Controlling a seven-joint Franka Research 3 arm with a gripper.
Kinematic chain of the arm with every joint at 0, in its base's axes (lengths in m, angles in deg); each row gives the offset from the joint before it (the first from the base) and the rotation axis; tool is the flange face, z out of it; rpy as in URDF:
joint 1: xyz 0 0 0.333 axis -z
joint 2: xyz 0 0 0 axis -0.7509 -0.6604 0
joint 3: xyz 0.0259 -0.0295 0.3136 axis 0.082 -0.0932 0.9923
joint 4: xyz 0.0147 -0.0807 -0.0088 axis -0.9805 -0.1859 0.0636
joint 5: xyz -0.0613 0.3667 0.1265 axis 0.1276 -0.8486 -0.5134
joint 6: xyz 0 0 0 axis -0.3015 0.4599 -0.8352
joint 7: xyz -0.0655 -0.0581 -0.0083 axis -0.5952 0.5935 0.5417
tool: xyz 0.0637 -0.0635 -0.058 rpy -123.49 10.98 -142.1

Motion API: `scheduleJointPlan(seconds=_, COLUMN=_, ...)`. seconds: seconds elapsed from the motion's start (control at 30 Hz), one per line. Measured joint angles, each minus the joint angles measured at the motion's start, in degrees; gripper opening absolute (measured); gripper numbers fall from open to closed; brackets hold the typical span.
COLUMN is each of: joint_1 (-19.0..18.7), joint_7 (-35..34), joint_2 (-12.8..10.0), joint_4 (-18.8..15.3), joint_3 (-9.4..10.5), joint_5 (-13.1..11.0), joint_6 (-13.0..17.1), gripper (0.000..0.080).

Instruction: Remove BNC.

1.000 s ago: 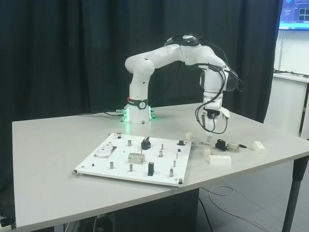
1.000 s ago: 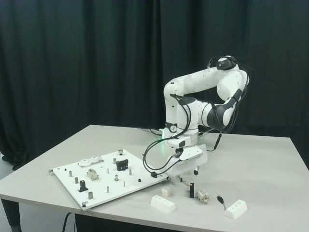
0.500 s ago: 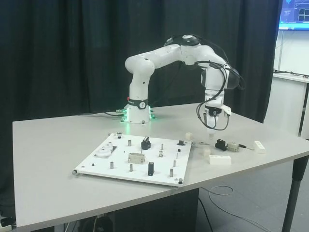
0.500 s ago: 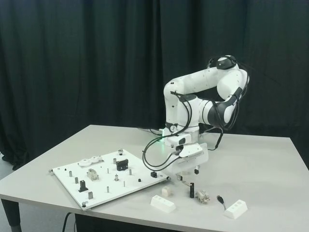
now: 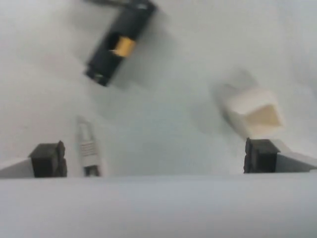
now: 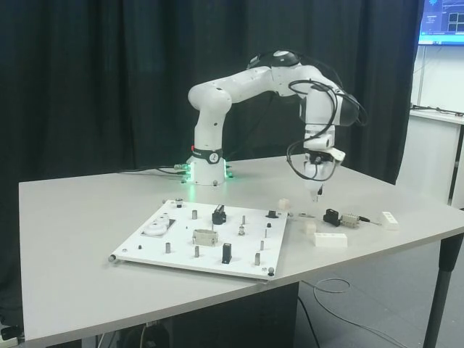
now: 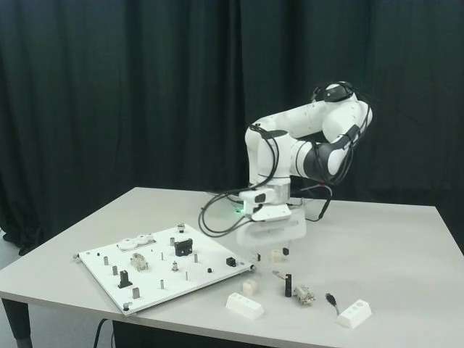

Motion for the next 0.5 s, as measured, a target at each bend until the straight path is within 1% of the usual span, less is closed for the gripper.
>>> scheduleJointPlan(seconds=0.23, joint_1=2.91, joint_7=-4.37, joint_2=-0.01, joint_4=0.65, joint_3=-1.17, joint_5=0.19, joint_6=1.99, gripper=0.08)
scheduleJointPlan(seconds=0.4, joint_1=6.04, joint_7=-8.5, joint_2=-0.01, joint_4=1.4, joint_3=-1.84, joint_5=0.19, joint_6=3.26, gripper=0.08)
scheduleJointPlan(seconds=0.5, joint_1=8.13, joint_7=-10.52, joint_2=-0.01, joint_4=2.01, joint_3=-2.31, joint_5=0.19, joint_6=3.36, gripper=0.08)
